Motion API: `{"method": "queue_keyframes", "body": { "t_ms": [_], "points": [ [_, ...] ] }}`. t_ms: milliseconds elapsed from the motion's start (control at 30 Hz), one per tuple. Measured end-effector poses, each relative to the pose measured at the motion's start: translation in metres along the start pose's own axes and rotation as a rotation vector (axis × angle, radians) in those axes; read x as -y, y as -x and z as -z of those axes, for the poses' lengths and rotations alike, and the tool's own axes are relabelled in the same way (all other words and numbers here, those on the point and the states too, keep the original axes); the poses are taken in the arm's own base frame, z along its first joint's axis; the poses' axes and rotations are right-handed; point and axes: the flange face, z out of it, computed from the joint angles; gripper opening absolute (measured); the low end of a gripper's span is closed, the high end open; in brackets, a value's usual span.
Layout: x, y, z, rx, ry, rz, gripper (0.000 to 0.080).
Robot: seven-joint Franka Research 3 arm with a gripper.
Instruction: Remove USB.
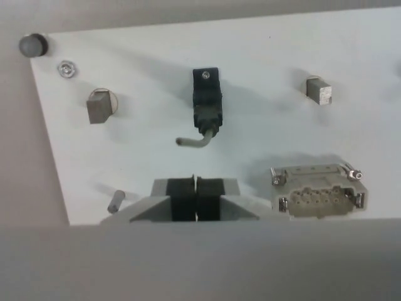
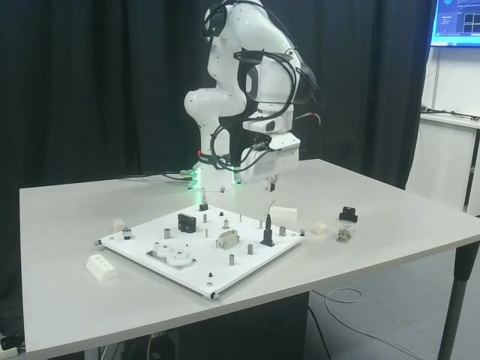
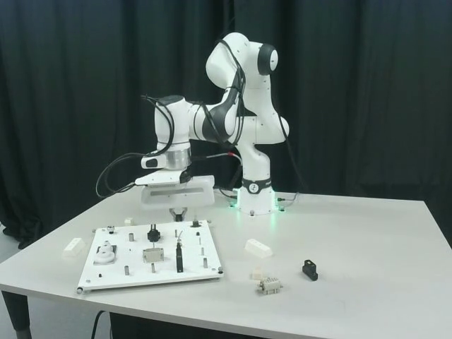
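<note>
The USB plug [image 1: 207, 100] is a black body standing in the white board [image 1: 263, 56], with a short grey cable stub bent off its end. My gripper [image 1: 196, 199] hangs above the board, a little to the side of the plug and clear of it. Its black pads [image 1: 182, 200] are pressed together with nothing between them. In the first room view the gripper [image 2: 271, 182] is well above the plug [image 2: 266, 234]. The second room view shows the same, with the gripper [image 3: 177, 214] over the plug [image 3: 179, 258].
On the board are a grey multi-pin connector [image 1: 319, 197], two grey blocks [image 1: 100, 106] [image 1: 318, 89], a nut [image 1: 66, 68], a small pin [image 1: 116, 200] and a black corner foot [image 1: 32, 45]. Loose on the table lie a black part [image 2: 347, 214], a small connector [image 2: 344, 235] and a white block [image 2: 101, 267].
</note>
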Motion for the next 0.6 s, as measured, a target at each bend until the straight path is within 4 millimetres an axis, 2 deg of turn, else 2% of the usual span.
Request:
{"method": "queue_keyframes", "body": {
  "t_ms": [500, 533, 567, 600],
  "points": [
    [0.000, 0.002, 0.012, -0.006, -0.007, 0.002, 0.0002],
    [0.000, 0.002, 0.012, -0.006, -0.007, 0.001, 0.0092],
    [0.000, 0.002, 0.012, -0.006, -0.007, 0.000, 0.0092],
    [0.000, 0.002, 0.012, -0.005, -0.007, 0.000, 0.0365]
  ]
}}
